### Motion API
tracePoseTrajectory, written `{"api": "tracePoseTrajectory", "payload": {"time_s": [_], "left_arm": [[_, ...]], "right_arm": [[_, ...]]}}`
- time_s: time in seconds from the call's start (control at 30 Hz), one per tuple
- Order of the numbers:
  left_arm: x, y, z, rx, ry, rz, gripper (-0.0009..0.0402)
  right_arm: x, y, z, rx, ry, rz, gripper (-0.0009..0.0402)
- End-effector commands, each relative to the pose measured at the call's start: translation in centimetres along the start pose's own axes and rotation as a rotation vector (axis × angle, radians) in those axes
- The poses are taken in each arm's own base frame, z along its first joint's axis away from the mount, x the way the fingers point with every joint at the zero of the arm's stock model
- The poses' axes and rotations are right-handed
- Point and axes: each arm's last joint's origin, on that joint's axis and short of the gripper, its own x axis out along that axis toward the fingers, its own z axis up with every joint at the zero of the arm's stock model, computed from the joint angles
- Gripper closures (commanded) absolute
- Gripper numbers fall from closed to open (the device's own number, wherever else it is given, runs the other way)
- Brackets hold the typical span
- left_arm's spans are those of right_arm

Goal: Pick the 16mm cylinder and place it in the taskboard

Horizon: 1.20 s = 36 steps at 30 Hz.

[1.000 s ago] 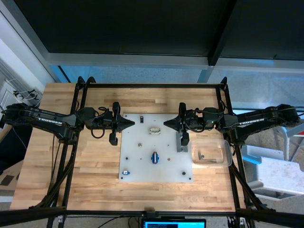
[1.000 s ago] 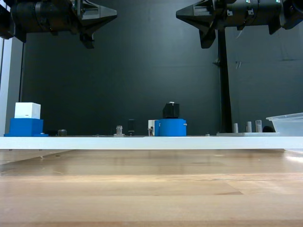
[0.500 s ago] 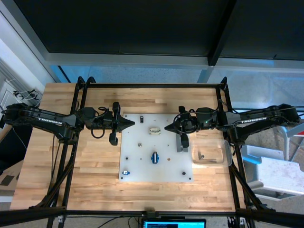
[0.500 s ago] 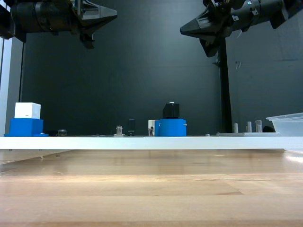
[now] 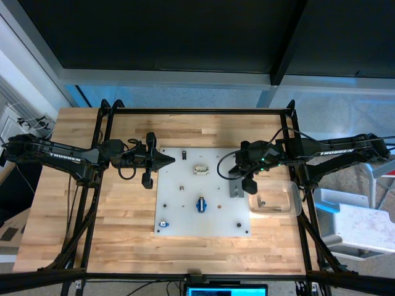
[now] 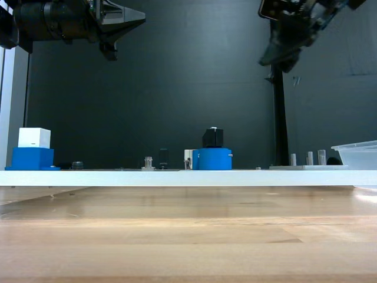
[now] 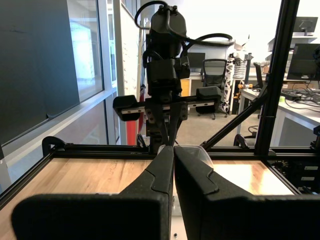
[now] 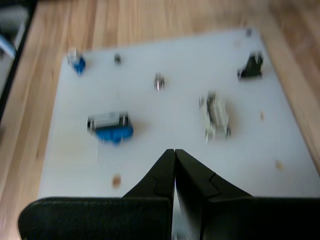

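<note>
Our right gripper [image 5: 232, 172], fingers pressed together and empty, hangs above the large flat white taskboard [image 5: 185, 213]. The tiny dark-grey metal 16mm cylinder [image 5: 261, 201] seems to lie behind its tips, in the clear plastic bin [image 5: 299, 201], so we should open wide before descending. The left gripper [image 5: 172, 159] faces it, clenched.

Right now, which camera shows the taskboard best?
High view: the whole taskboard, from above. Low view: only its edge; right wrist: a part; left wrist: almost none. Left gripper hangs over its left edge, right gripper over its right side, both shut.

Wooden table [image 5: 123, 209], black frame [image 5: 197, 111], dark wall [image 6: 188, 76] — office desks [image 7: 300, 107], chair [image 7: 215, 66], glass partition [image 7: 85, 55] beyond.
</note>
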Motion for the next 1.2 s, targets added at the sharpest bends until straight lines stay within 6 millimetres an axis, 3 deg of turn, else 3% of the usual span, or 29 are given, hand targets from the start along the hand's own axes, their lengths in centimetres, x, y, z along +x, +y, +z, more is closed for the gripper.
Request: {"api": "tracePoseTrajectory", "payload": {"time_s": [0.03,0.57,1.2], "left_arm": [[0.0,0.0,0.0,0.0,0.0,0.0,0.0393],[0.0,0.0,0.0,0.0,0.0,0.0,0.0393],[0.0,0.0,0.0,0.0,0.0,0.0,0.0393]], "right_arm": [[-0.6,0.4,-0.3,-0.006,0.07,0.002,0.0393],[-1.8,2.5,-3.2,-0.028,0.366,0.014,0.0393],[-2.8,4.6,-6.0,-0.05,0.581,0.012,0.0391]]}}
